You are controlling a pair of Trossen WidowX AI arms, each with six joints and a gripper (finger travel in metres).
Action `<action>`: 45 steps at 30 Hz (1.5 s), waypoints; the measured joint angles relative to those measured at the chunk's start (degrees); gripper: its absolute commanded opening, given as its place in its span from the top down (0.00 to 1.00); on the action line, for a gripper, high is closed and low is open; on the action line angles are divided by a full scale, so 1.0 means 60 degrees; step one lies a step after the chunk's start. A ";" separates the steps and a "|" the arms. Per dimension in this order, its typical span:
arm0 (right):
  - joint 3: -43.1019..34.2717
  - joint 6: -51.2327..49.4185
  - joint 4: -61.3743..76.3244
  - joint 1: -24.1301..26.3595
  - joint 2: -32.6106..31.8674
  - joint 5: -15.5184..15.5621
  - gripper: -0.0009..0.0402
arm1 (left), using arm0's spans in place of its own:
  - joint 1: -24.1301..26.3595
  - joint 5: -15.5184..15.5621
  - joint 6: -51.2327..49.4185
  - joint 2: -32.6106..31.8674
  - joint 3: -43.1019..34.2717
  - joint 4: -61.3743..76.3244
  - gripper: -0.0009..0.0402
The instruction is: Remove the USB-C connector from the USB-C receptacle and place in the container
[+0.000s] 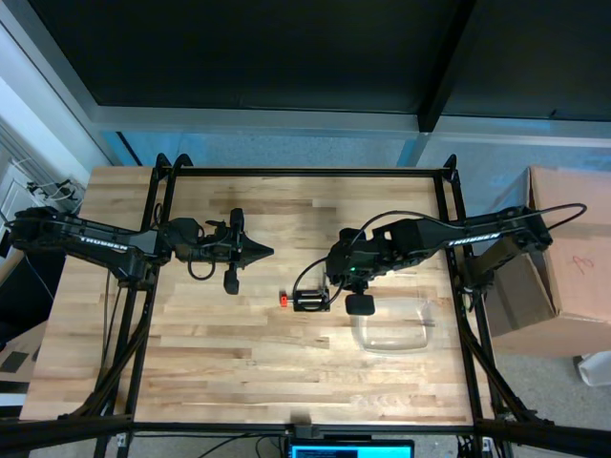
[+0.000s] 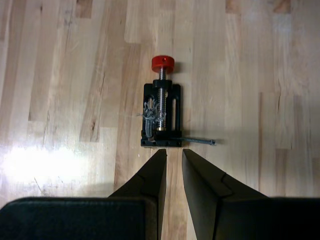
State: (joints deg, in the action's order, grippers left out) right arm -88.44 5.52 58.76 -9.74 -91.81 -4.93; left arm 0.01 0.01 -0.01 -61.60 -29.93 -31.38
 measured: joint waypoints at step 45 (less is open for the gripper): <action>-0.0175 0.0251 -0.0288 -0.0080 -0.2164 -0.0004 0.83 | 0.0000 0.0004 0.0000 0.0000 0.0000 0.0000 0.98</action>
State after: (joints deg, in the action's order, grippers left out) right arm -89.49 7.03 57.04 -10.22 -104.79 -4.95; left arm 0.01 0.03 -0.01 -61.60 -29.93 -31.38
